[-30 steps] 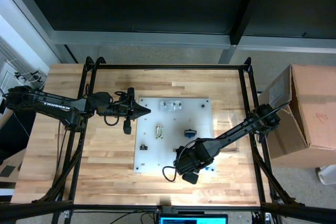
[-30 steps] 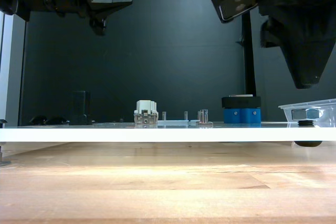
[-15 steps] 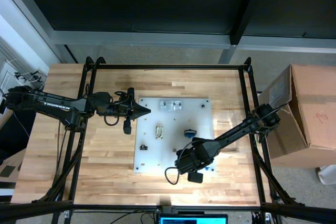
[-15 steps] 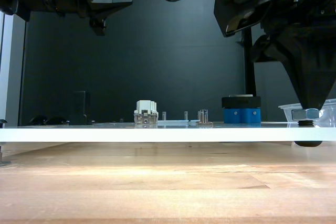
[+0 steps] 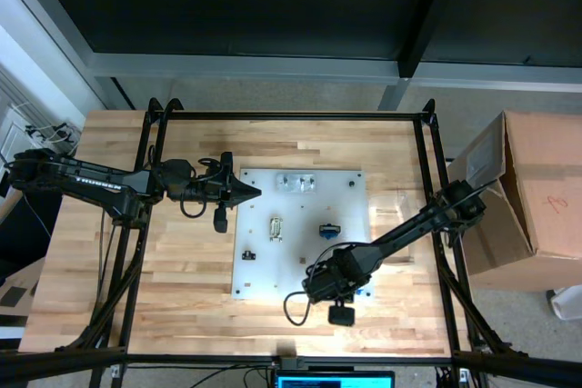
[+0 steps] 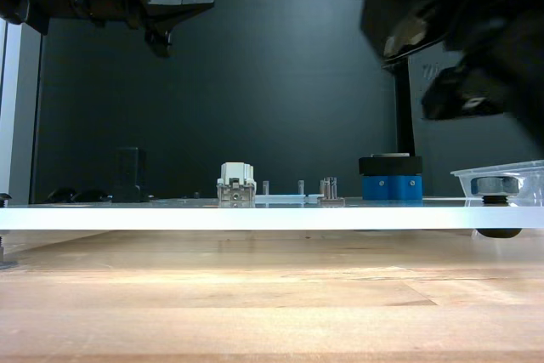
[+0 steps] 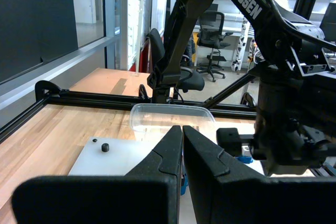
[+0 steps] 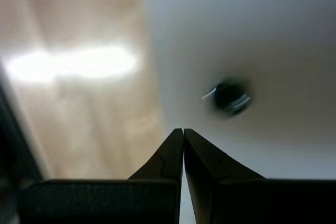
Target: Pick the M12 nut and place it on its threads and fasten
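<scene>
Right gripper (image 8: 183, 131) has lifted away, pinched tight on nothing, at 5 o'clock of the board (image 5: 273, 265) | nut (image 6: 495, 184) sits on its stud (image 6: 495, 200) | left gripper (image 5: 255, 193) at 10 o'clock, pinched, empty | step: fastening, I think; next: open up over nut.

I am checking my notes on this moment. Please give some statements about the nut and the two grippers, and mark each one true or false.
1. The right gripper holds the nut. False: it is shut on nothing, and the nut is apart from it.
2. The nut sits on top of its black stud. True.
3. The left gripper is open. False: its fingers are shut together, with nothing between them.
4. The left gripper hangs above the left edge of the white board. True.
</scene>
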You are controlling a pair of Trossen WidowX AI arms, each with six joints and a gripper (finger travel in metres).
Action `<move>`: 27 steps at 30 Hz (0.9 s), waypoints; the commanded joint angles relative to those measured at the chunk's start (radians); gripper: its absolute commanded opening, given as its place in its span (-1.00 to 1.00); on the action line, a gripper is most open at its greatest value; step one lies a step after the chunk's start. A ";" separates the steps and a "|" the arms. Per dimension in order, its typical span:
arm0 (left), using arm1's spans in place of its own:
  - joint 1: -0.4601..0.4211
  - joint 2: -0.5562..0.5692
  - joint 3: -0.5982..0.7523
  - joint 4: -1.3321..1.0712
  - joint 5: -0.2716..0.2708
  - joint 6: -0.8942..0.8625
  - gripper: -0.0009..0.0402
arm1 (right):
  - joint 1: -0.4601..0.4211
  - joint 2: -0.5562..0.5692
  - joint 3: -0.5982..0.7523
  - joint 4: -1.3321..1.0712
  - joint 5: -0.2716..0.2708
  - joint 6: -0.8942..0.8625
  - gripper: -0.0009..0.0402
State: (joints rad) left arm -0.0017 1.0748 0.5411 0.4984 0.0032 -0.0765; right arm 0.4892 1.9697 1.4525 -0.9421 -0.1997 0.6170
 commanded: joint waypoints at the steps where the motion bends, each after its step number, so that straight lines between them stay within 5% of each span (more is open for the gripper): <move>1: 0.000 0.000 0.000 0.001 0.000 0.000 -0.96 | 0.000 -0.005 0.007 -0.037 0.056 0.004 -0.96; 4: 0.000 0.000 0.000 0.000 0.000 0.000 -0.96 | -0.001 -0.012 0.014 -0.068 0.132 0.008 -0.96; 15: 0.000 0.000 0.000 0.000 0.000 0.000 -0.96 | 0.000 -0.038 0.008 -0.064 0.282 0.056 -0.96; 27: 0.000 0.000 0.000 0.000 0.000 0.000 -0.96 | 0.008 -0.017 -0.014 0.000 0.267 0.060 -0.96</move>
State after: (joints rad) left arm -0.0017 1.0748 0.5407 0.4988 0.0032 -0.0765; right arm 0.4969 1.9514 1.4395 -0.9459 0.0799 0.6762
